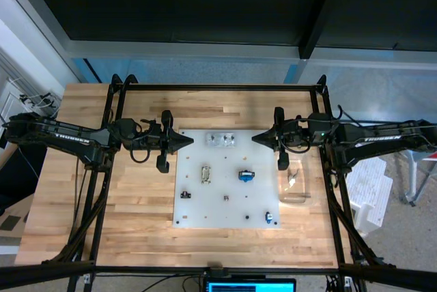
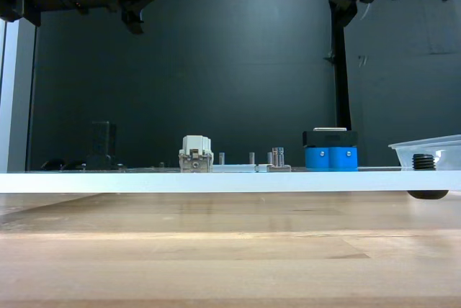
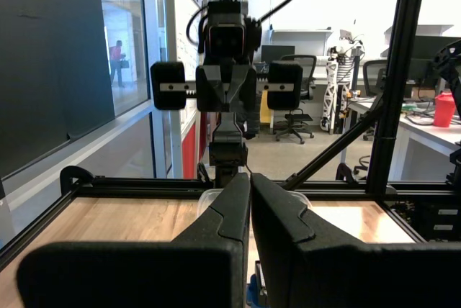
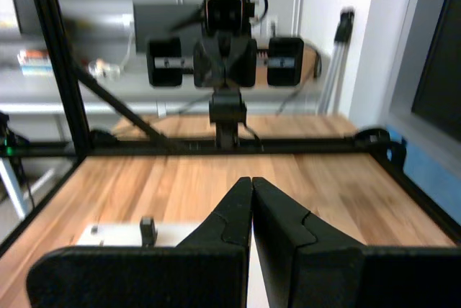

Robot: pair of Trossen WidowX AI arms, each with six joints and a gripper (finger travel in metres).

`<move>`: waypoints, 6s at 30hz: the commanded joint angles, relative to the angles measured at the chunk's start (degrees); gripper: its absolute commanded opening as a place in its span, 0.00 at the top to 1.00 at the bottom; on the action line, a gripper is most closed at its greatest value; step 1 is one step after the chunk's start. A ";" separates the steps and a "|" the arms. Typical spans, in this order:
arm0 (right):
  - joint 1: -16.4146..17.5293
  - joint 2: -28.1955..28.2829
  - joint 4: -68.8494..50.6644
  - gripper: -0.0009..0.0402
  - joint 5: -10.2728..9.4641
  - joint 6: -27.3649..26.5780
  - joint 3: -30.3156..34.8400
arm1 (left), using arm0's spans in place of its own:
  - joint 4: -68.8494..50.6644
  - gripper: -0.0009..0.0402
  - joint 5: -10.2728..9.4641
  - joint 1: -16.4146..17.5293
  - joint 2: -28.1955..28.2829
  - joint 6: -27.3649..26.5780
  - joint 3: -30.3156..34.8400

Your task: Pick the RJ45 connector and install on taskboard

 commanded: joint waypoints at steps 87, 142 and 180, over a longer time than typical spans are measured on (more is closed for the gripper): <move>14.64 3.74 -81.70 0.45 4.37 16.50 16.15 | 0.04 0.98 0.00 0.02 0.00 0.00 -0.02; 22.05 6.58 -60.26 0.44 5.70 26.80 -2.34 | 0.02 0.98 0.00 0.00 0.00 -0.02 -0.02; 22.38 6.62 -62.73 0.97 5.31 27.34 -1.03 | 0.02 0.98 0.00 0.00 0.00 -0.02 -0.02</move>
